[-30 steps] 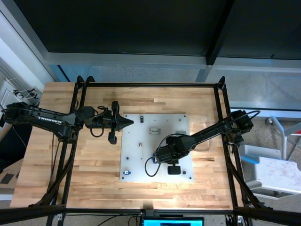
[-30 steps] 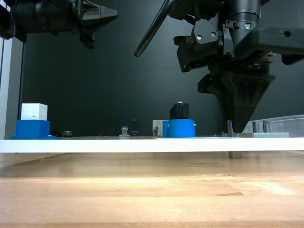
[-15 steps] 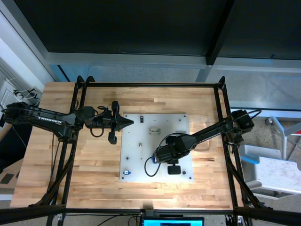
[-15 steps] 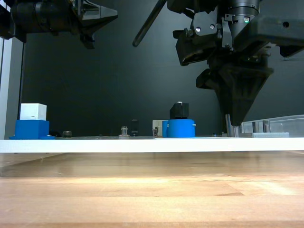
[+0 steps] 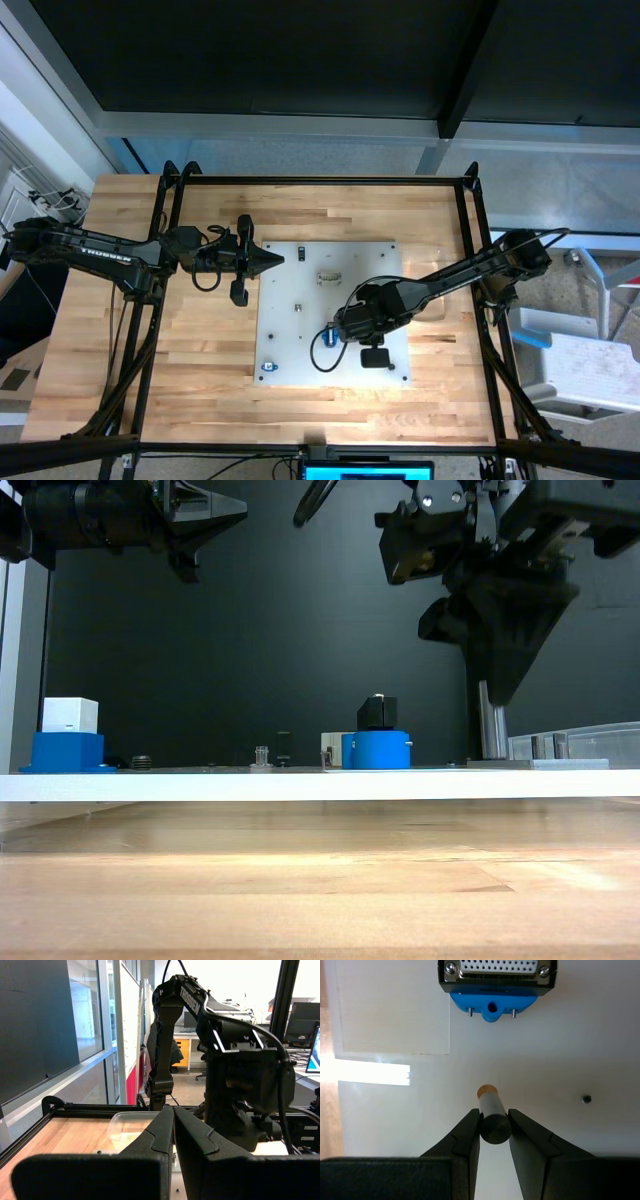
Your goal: Pick the 16mm cylinder and place it in the container
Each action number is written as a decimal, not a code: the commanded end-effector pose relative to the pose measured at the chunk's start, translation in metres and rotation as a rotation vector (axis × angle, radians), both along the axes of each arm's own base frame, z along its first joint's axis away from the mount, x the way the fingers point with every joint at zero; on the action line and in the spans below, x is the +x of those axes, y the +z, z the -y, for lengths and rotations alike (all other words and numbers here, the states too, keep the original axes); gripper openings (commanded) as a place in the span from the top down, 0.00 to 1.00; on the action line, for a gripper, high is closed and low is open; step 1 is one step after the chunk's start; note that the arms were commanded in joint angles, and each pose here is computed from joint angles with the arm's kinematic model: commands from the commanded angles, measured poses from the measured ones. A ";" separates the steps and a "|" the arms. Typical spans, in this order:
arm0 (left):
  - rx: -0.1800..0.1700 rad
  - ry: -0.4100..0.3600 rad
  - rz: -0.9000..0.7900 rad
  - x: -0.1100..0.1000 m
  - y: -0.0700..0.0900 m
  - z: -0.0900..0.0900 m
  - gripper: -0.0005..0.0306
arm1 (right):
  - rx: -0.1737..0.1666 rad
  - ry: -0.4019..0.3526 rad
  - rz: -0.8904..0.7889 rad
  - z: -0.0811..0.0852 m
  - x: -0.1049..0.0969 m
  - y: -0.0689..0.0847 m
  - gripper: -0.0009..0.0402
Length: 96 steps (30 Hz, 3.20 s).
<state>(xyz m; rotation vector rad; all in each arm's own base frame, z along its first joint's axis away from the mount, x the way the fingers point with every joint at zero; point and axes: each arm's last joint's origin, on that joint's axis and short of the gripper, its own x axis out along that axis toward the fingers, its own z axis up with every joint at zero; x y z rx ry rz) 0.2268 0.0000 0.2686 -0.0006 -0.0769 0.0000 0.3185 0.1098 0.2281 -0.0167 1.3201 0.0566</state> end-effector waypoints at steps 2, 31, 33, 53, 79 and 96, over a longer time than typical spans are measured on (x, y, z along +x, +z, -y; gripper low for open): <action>0.000 0.000 0.000 0.000 0.000 0.000 0.98 | 0.003 0.001 0.012 0.003 -0.007 0.011 0.94; 0.000 0.000 0.000 0.000 0.000 0.000 0.98 | 0.008 -0.165 0.026 0.065 -0.101 0.038 0.94; 0.000 0.000 0.000 0.000 0.000 0.000 0.98 | 0.009 -0.183 0.019 0.069 -0.107 0.037 0.94; 0.000 0.000 0.000 0.000 0.000 0.000 0.98 | 0.007 -0.390 -0.068 0.098 -0.150 0.006 0.94; 0.000 0.000 0.000 0.000 0.000 0.000 0.98 | 0.035 -0.466 -0.120 0.106 -0.156 -0.020 0.87; 0.000 0.000 0.000 0.000 0.000 0.000 0.98 | 0.039 -0.481 -0.118 0.106 -0.156 -0.024 0.61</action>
